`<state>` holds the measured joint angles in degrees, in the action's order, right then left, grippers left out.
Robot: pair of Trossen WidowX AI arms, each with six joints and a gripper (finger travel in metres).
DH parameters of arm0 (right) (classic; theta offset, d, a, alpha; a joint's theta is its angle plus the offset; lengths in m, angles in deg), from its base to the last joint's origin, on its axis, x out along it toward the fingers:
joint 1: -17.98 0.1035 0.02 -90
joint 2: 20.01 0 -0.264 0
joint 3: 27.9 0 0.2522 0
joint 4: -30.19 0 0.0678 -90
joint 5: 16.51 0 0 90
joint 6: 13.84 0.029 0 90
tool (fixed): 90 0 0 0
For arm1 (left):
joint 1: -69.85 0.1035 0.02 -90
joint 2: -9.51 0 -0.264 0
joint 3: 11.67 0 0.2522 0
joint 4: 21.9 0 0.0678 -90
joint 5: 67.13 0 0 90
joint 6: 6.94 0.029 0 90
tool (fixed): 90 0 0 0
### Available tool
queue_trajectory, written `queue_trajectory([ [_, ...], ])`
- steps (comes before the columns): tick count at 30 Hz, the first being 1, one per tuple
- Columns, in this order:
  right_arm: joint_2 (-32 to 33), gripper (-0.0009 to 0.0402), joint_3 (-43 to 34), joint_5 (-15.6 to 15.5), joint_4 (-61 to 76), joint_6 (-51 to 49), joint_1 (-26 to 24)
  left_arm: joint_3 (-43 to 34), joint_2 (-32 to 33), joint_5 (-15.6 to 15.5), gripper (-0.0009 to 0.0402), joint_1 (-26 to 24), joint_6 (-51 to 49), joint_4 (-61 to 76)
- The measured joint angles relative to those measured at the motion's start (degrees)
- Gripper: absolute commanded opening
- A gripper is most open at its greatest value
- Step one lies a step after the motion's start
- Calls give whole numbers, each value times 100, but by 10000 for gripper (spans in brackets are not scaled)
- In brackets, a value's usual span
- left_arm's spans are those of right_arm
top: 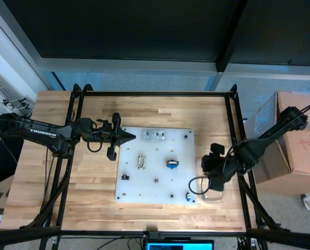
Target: Remove the RJ45 connector from the taskboard and place in the container
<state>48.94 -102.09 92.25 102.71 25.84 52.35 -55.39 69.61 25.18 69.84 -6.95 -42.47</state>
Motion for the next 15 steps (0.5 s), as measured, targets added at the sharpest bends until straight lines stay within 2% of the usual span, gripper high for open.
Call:
queue_trajectory([
  [9, -752, 81, 72, 835, -1270, -1631, -831, 2, 0, 0, 0, 0, 0, 0],
  [13, -1021, 42, 291, 855, -2205, -2378, -1126, 2, 0, 0, 0, 0, 0, 0],
  [15, -1161, 22, 516, 686, -2715, -2682, -1285, 0, 0, 0, 0, 0, 0, 2],
])
